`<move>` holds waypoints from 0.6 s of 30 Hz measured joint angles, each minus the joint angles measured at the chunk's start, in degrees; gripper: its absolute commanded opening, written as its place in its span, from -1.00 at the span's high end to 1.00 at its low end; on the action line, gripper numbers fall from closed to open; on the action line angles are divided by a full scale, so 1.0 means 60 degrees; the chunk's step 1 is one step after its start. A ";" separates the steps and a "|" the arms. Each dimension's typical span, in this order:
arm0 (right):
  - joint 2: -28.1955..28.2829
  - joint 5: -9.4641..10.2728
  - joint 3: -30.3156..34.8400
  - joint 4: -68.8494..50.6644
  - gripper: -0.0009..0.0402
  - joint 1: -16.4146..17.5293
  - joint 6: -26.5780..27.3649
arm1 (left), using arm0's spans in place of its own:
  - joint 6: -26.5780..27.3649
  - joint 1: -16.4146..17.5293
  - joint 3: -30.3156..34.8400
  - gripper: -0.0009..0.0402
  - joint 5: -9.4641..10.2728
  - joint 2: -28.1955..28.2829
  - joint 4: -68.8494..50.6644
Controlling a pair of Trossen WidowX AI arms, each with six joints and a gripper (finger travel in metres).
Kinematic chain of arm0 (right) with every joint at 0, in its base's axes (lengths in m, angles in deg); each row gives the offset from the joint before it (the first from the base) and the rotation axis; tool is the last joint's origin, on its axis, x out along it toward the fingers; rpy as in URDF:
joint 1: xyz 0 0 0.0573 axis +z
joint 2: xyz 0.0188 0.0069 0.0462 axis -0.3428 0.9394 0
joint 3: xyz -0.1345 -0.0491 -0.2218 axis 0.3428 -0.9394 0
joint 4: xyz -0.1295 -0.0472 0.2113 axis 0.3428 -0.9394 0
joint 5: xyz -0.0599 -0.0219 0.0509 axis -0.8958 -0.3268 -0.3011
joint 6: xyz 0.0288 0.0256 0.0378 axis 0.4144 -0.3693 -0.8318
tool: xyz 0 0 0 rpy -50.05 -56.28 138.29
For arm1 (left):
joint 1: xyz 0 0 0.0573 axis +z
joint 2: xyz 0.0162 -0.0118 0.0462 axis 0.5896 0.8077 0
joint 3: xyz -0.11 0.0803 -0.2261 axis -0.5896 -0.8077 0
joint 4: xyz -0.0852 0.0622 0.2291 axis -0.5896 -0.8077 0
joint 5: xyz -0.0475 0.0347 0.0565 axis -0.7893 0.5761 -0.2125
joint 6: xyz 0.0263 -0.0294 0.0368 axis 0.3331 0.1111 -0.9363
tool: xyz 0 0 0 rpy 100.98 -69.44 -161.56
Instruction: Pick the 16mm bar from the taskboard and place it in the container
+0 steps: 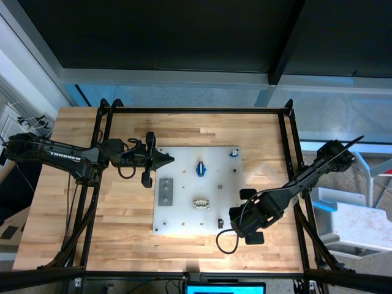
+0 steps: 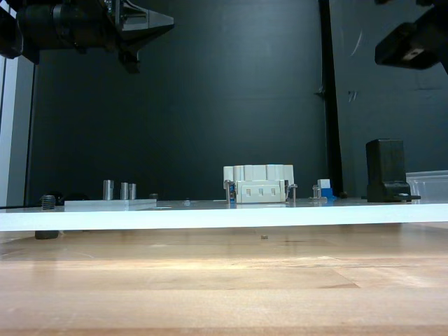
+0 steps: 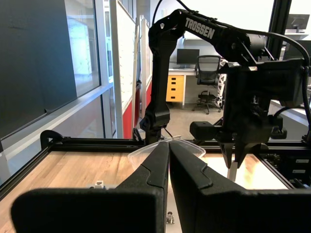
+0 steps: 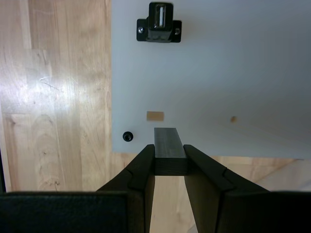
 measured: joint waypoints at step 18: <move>-0.1417 -0.0138 -0.0561 -0.0313 0.90 -0.0903 -0.0506 | 0.0000 0.0000 -0.0004 0.96 0.0000 0.0000 -0.0004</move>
